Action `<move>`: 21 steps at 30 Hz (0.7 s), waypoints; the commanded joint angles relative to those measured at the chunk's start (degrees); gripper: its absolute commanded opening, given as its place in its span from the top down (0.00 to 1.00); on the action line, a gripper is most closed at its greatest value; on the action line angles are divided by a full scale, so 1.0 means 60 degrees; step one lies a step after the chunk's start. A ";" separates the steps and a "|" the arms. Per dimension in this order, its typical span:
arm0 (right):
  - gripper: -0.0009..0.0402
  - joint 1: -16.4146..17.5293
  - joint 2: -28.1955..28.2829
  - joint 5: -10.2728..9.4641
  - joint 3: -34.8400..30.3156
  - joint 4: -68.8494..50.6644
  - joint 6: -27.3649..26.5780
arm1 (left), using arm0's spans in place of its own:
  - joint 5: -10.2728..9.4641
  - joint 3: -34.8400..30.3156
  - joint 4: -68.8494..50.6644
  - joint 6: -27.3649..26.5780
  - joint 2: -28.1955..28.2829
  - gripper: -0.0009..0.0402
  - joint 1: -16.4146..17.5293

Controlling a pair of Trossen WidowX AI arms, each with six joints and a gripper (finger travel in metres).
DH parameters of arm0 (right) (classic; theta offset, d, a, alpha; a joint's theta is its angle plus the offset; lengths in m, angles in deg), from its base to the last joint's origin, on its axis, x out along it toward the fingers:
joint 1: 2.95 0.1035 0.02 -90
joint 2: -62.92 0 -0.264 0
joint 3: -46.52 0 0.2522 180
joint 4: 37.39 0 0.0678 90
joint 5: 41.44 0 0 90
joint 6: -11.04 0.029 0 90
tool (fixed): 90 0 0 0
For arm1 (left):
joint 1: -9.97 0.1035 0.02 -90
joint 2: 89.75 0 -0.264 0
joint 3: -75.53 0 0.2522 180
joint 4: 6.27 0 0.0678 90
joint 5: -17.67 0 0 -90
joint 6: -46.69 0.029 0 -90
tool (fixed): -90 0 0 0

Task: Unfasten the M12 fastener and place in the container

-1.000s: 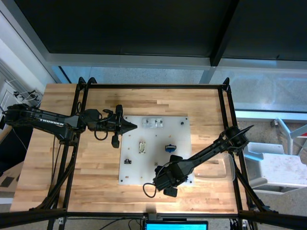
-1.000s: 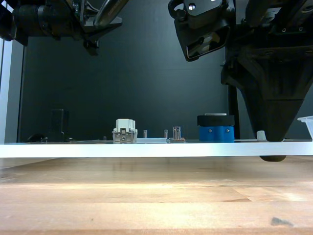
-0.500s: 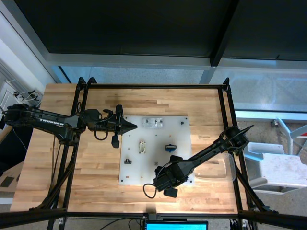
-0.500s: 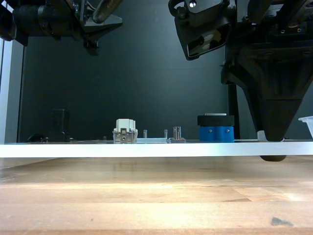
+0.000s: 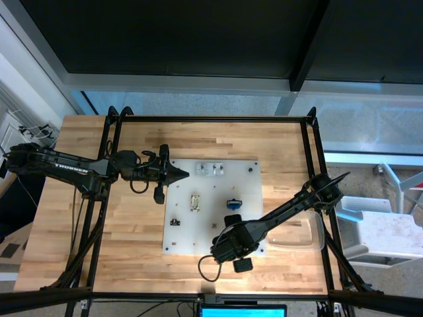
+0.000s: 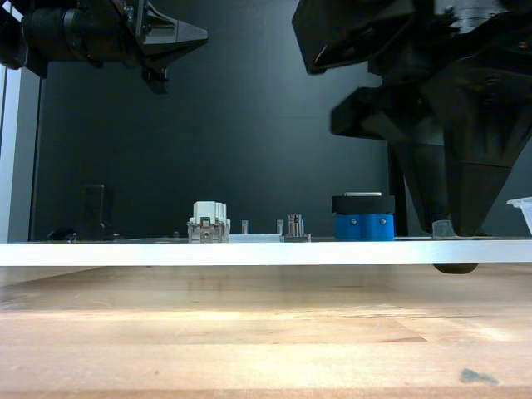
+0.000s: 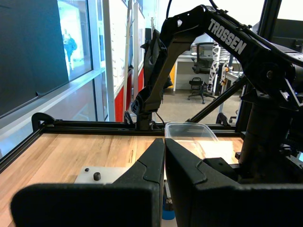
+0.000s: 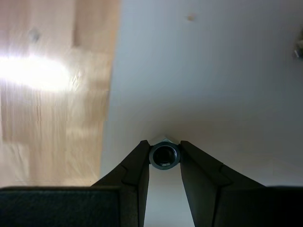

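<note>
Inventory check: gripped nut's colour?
Silver, right wrist view; right gripper grips nut, left gripper above board's edge.

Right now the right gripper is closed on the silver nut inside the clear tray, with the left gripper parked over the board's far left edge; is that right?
Not inside the clear tray: the right wrist view shows the right gripper closed on the silver nut over the white board. The tray lies right of the board. The left gripper is parked as stated.

Left claw [image 5: 184, 174] over white board [image 5: 198, 228] far-left corner, right claw [image 5: 223, 249] over near-right edge.
</note>
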 commanded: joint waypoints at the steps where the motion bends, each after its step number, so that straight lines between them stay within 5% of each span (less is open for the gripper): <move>1: 0.97 -0.0004 -0.0029 0.0000 -0.0022 0.0000 -0.1843 | 0.0004 -0.0004 0.0000 0.0004 0.0000 0.98 0.0000; 16: 0.97 -0.0007 -0.0047 0.0029 -0.0025 0.0007 -1.0240 | 0.0004 -0.0004 0.0000 0.0004 0.0000 0.98 0.0000; 21: 0.97 -0.0015 -0.0047 0.0036 -0.0025 0.0109 -1.1409 | 0.0004 -0.0004 0.0000 0.0004 0.0000 0.98 0.0000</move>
